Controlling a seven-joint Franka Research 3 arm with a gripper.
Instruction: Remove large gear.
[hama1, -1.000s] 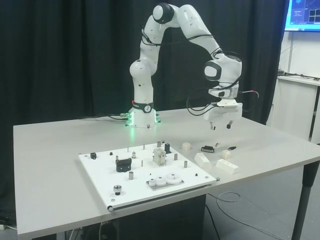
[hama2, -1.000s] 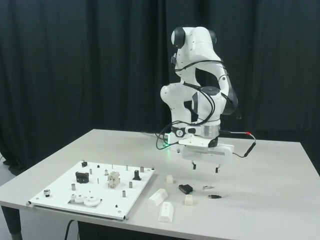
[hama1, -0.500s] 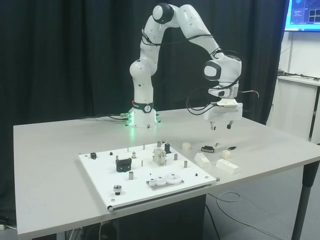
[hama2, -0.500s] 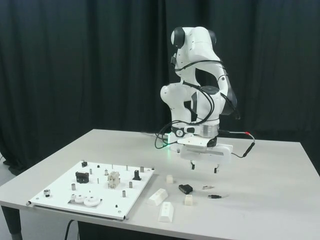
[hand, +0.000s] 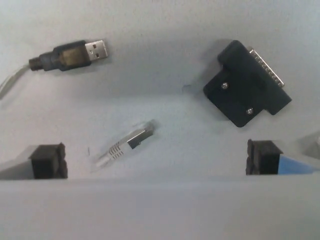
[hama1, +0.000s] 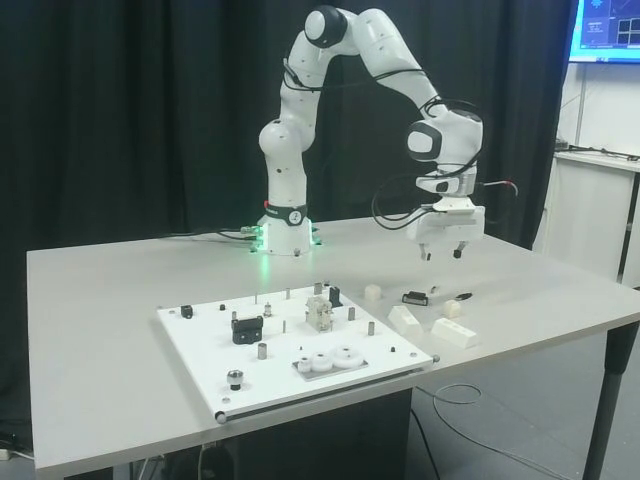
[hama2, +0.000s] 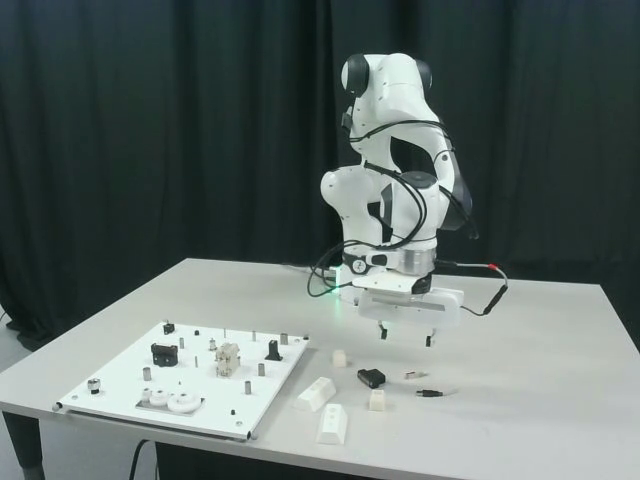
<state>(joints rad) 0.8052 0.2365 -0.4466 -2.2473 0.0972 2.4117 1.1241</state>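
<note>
Approach step not started: gripper (hama1: 441, 251) empty, fingers wide, hovering over loose connectors. Next: travel to large gear (hama1: 346, 357) (white board's (hama1: 200, 345) front edge).

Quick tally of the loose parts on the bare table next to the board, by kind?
White blocks: 4
Black multi-pin connector: 1
USB plug on cable: 1
Small network-style plug: 1
Total: 7

Two room cams from opposite counter (hama1: 100, 300) corners, both catching arm (hama2: 385, 200) and board (hama1: 290, 350); wrist cam straight down, close.
</note>
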